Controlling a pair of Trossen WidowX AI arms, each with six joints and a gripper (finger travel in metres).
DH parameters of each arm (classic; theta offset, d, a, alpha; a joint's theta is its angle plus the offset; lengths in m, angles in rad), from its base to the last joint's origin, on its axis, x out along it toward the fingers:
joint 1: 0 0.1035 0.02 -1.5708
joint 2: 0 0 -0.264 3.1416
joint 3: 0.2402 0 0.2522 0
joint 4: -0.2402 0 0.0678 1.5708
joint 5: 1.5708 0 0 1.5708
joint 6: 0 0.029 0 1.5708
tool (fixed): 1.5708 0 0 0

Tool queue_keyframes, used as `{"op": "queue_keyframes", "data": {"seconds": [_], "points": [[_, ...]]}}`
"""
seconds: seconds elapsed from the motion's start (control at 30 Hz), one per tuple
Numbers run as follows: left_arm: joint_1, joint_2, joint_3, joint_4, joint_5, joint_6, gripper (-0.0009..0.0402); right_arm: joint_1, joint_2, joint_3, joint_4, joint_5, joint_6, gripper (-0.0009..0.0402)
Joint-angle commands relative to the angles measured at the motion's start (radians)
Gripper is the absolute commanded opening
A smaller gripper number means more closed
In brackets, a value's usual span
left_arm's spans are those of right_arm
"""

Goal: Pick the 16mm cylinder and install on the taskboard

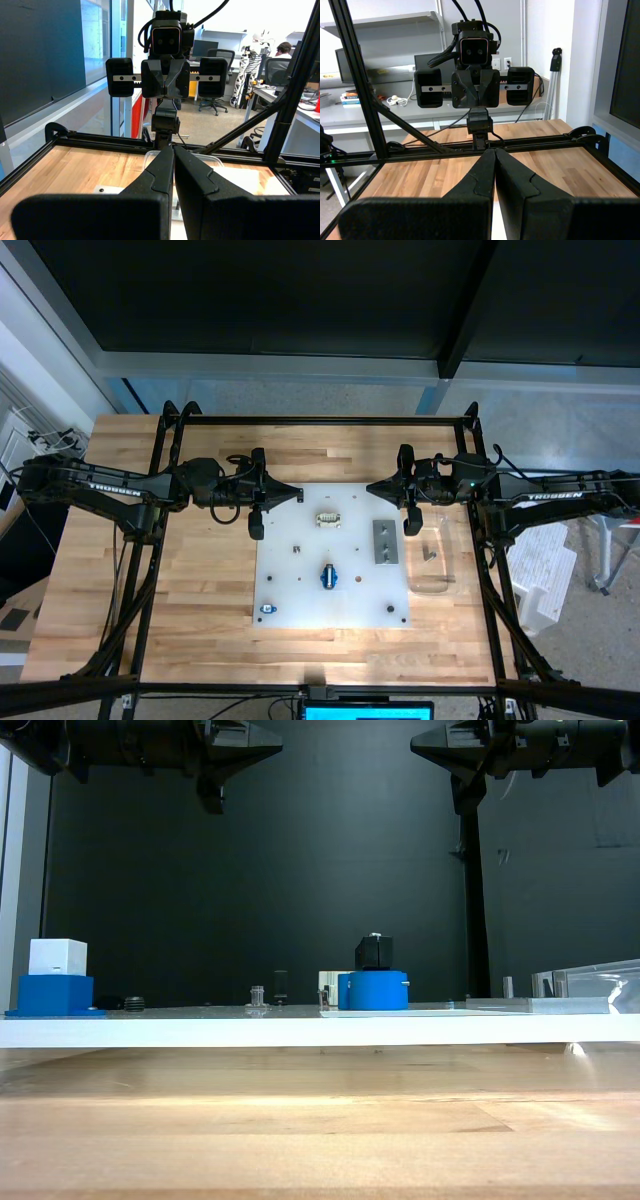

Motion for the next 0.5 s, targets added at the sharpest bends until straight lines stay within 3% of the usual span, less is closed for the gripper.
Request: {"op": "queue_keyframes", "data": {"seconds": [0.03,0.23,0.5], "points": [[0.000,0.000,0.000,0.000,0.000,0.000,0.0000,0.000,0.003,0.000,-0.003,0.000,0.000,0.0000],[0.000,0.000,0.000,0.000,0.000,0.000,0.0000,0.000,0.001,0.002,-0.035,0.027,-0.001,0.0000],[0.000,0.000,0.000,0.000,0.000,0.000,0.0000,0.009,-0.002,0.118,-0.434,-0.001,0.000,0.0000]]}}
